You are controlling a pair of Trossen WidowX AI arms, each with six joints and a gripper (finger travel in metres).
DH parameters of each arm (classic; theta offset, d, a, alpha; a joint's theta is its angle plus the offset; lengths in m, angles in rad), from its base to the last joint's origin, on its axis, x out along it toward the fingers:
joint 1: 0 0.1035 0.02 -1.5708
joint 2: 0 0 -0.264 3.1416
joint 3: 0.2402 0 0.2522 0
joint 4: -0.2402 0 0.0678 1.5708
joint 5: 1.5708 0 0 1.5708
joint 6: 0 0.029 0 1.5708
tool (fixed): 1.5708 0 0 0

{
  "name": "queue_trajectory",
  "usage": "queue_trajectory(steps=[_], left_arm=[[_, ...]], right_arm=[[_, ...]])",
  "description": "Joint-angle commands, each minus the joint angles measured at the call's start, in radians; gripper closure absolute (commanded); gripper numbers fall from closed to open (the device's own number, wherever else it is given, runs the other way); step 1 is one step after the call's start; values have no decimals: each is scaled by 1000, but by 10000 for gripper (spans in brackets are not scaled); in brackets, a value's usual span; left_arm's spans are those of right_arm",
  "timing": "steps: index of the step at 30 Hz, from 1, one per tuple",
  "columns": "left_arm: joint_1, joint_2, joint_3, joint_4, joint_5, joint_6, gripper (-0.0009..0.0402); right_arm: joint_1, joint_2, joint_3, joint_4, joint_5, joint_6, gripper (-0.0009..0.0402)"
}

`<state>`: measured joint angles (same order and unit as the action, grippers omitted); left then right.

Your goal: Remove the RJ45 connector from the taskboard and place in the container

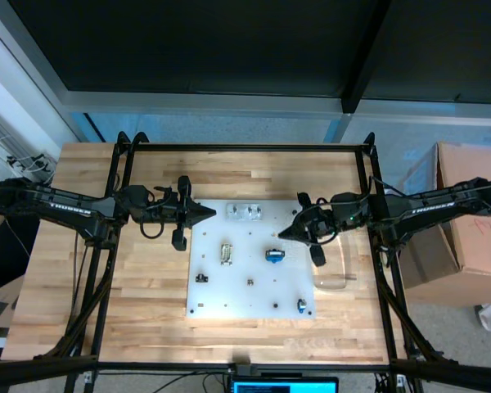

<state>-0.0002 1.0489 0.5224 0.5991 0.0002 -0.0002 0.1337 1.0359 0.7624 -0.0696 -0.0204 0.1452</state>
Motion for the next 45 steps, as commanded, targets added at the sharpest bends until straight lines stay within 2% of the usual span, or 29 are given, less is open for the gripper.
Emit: queue_trajectory(steps=[1, 4, 11, 15, 18, 24, 27, 36, 38, 41, 45], left_arm=[[0, 0, 0, 0, 0, 0, 393], [0, 0, 0, 0, 0, 0, 393], [0, 0, 0, 0, 0, 0, 393], [0, 0, 0, 0, 0, 0, 393], [0, 0, 0, 0, 0, 0, 393], [0, 0, 0, 0, 0, 0, 393], [0, 0, 0, 0, 0, 0, 393], [0, 0, 0, 0, 0, 0, 393], [0, 0, 0, 0, 0, 0, 393], [0, 0, 0, 0, 0, 0, 393], [0, 0, 0, 0, 0, 0, 393]], right_arm=[[42, 1, 43, -143, 3, 5, 394], [78, 1, 62, -227, 10, 7, 394], [171, 1, 86, -373, 115, 88, 394], [241, 5, 101, -426, 205, 141, 394], [287, 12, 116, -469, 240, 201, 394], [372, 79, 180, -621, 249, 315, 394], [426, 123, 216, -689, 284, 347, 394], [536, 257, 340, -838, 281, 475, 394], [547, 294, 379, -877, 272, 480, 393], [550, 351, 438, -932, 225, 497, 393], [552, 410, 505, -1024, 225, 558, 393]])
